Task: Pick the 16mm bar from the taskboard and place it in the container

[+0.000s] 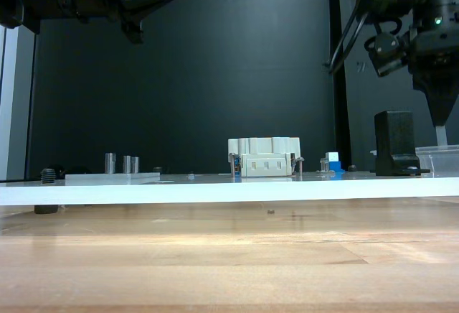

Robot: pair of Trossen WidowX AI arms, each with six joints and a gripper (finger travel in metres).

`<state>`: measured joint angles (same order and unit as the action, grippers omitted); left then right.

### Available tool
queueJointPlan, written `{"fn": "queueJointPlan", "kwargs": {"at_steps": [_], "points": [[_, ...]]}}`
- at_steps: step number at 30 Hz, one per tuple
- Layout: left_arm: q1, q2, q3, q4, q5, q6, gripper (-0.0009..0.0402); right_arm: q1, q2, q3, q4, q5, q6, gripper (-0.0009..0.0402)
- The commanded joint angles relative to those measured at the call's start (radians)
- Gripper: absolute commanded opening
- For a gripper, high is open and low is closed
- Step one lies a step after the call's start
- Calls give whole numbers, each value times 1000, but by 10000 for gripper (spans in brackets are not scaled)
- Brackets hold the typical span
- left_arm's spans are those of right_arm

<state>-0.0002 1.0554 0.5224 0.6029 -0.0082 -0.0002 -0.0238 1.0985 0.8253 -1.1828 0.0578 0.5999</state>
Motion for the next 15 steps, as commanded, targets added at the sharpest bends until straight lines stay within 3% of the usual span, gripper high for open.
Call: {"fn": "queueJointPlan", "kwargs": {"at_steps": [1, 15], "points": [[0, 0, 0, 0, 0, 0, 0, -38, 1, -16, -1, -1, 0, 29], [0, 0, 0, 0, 0, 0, 0, -59, 3, -26, -1, 2, -1, 30]]}}
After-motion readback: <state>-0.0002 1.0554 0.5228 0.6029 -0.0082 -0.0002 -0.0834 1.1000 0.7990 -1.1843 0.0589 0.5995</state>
